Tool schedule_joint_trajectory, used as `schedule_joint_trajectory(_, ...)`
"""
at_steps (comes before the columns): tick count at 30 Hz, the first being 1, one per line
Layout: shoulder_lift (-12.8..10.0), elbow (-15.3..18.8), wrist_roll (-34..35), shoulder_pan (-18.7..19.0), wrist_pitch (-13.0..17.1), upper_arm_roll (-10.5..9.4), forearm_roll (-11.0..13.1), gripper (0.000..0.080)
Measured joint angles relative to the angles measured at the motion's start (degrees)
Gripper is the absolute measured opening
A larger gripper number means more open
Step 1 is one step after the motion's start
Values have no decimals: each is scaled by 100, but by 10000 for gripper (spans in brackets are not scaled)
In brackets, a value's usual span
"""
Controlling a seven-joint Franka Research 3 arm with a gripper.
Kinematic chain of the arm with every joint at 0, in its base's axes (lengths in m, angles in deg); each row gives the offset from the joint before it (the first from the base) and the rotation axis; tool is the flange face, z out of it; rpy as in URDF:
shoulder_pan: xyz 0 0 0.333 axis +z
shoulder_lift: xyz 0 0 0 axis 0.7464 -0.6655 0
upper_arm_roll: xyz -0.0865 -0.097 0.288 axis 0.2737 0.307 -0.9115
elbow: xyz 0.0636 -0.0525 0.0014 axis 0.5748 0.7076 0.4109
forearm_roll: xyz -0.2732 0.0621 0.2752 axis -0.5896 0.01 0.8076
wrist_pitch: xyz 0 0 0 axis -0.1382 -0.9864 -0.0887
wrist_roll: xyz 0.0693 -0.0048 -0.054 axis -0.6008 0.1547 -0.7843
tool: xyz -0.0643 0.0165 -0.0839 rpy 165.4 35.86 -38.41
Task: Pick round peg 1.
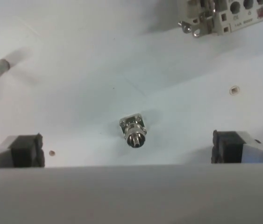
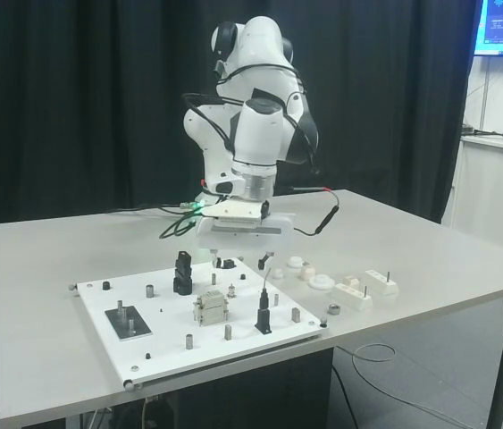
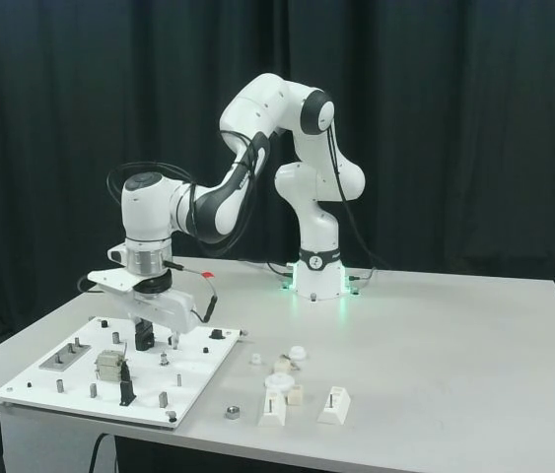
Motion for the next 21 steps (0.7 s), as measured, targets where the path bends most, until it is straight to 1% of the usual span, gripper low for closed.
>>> schedule_joint_trajectory(21,0,-88,6,-2,-39,7,-74,800)
